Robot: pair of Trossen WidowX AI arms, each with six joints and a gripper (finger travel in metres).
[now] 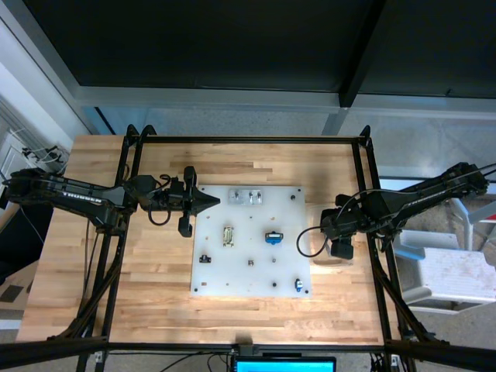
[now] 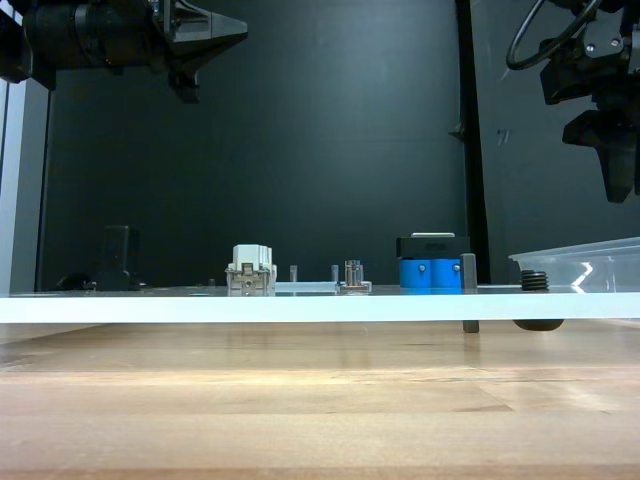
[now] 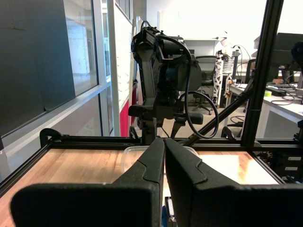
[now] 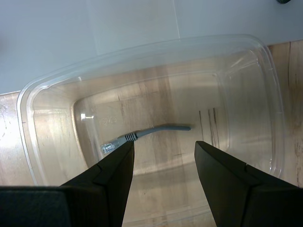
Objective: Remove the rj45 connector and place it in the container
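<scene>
Right gripper [image 4: 163, 147] hangs spread wide over the container [image 4: 267, 85] holding the rj45 connector [image 4: 110, 147]. Left gripper [image 1: 211, 201], pinched together, hovers over the board's [image 1: 232, 271] edge.

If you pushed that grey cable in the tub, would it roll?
Probably slides: the rj45 connector has a boxy plug. Its curved tail looks bendy, light. The right gripper hangs open over the container; the left gripper, shut, sits above the board.
</scene>
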